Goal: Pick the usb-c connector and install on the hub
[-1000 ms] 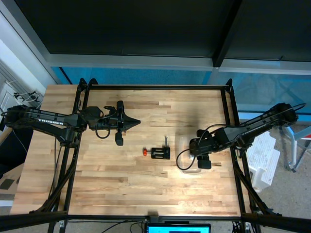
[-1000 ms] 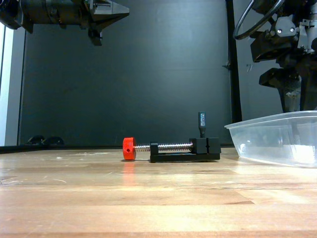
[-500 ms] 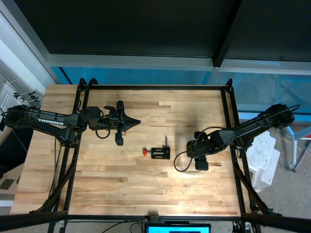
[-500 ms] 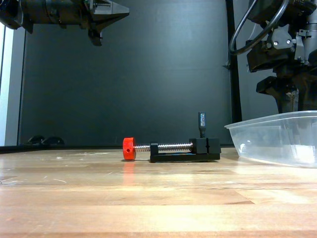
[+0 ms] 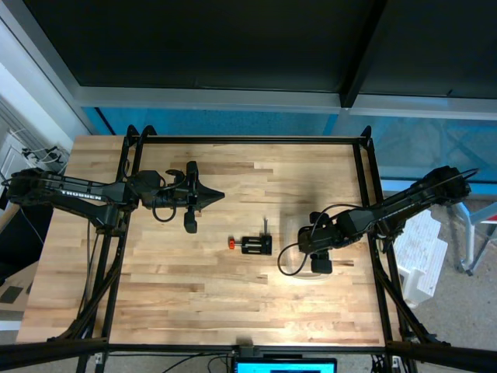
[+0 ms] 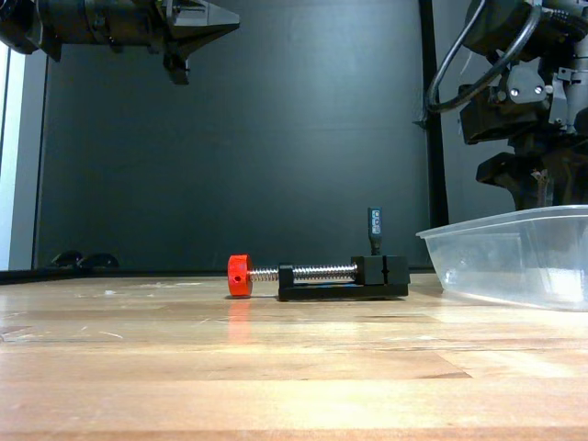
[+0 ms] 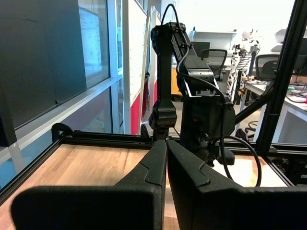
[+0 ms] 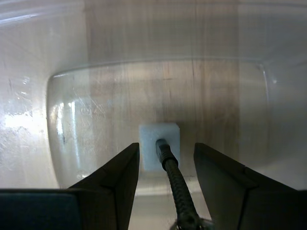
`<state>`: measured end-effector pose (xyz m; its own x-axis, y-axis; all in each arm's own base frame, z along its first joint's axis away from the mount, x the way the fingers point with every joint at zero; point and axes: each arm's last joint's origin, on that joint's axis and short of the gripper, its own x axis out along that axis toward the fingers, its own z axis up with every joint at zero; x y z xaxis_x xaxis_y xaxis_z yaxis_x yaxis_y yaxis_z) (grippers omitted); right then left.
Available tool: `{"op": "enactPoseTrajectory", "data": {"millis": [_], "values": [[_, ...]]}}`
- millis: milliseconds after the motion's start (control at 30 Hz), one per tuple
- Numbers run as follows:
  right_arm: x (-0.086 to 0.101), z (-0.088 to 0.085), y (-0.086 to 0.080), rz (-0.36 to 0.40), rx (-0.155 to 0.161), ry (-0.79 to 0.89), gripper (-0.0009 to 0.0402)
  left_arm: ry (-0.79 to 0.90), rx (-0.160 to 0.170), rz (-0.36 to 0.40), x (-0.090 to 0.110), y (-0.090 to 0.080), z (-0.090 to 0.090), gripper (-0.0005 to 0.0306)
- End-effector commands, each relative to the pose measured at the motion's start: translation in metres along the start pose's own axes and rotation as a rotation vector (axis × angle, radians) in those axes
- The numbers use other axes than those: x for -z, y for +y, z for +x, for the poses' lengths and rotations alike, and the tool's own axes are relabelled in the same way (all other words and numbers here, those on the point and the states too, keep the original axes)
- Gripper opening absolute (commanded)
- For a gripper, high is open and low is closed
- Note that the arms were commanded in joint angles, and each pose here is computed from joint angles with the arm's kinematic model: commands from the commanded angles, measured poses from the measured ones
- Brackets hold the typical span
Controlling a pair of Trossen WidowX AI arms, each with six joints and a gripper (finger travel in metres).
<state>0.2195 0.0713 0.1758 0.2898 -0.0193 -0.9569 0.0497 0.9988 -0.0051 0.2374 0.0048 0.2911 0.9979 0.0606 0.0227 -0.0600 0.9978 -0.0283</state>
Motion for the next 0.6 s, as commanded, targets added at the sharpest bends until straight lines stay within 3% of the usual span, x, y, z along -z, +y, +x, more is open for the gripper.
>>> {"op": "enactPoseTrajectory", "data": {"millis": [33, 600], "values": [[-0.0004, 0.0000, 0.0002, -0.001, -0.002, -0.004, 0.0133, 0.000, 0.000, 0.000, 0.0000, 0.0000, 0.0001, 0.0000], [-0.0006, 0.0000, 0.0002, -0.002, -0.003, -0.006, 0.0030, 0.000, 0.000, 0.000, 0.0000, 0.0000, 0.0001, 0.0000]]}}
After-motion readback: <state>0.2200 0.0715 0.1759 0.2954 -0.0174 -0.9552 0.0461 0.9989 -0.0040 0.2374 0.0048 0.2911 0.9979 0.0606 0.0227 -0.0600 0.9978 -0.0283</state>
